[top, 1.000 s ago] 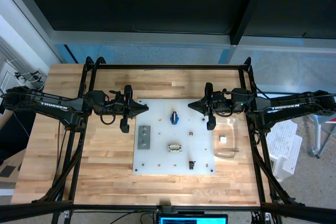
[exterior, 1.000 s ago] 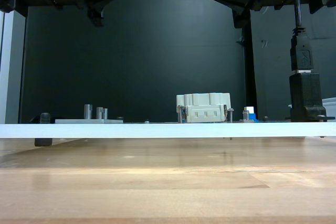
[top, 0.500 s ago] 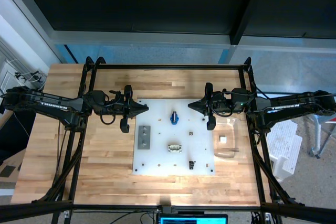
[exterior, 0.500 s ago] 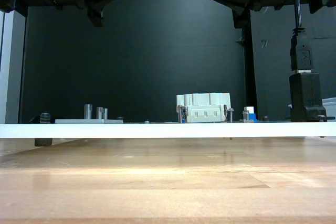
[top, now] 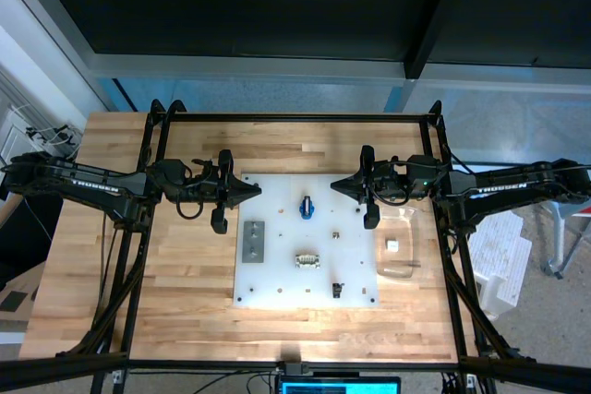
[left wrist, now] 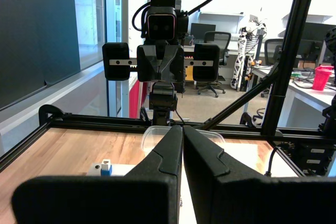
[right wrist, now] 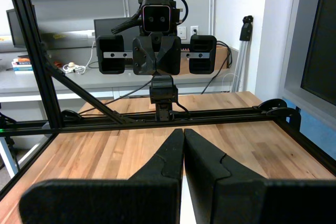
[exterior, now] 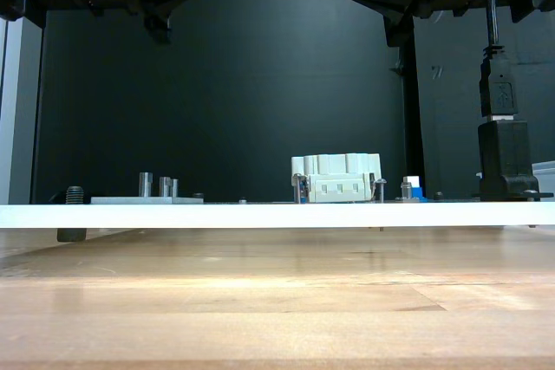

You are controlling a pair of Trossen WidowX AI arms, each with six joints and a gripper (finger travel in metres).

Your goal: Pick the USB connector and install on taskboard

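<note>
Plainly, the relation that matters is between the right gripper and the USB connector. The connector stands on the near right part of the taskboard, almost straight toward the near edge from that gripper's tips. The left gripper hovers over the board's far left corner and lies farther off, so the right arm is the nearer one. Both grippers hang high above the surface, pointing inward at each other. In each wrist view the fingers are pressed together with nothing between them. The connector's long axis is upright; its lower end sits in the small black socket, well apart from either gripper. It looks like a slim dark grey-black plug with a paler band just above the socket, and a thin black lead rises from its top out of the low view. From above it shows only as a tiny dark mark. By this lie the plug appears already seated — so any coming move would likely be a press straight down along that upright axis rather than a pick. How deep it sits cannot be told.
</note>
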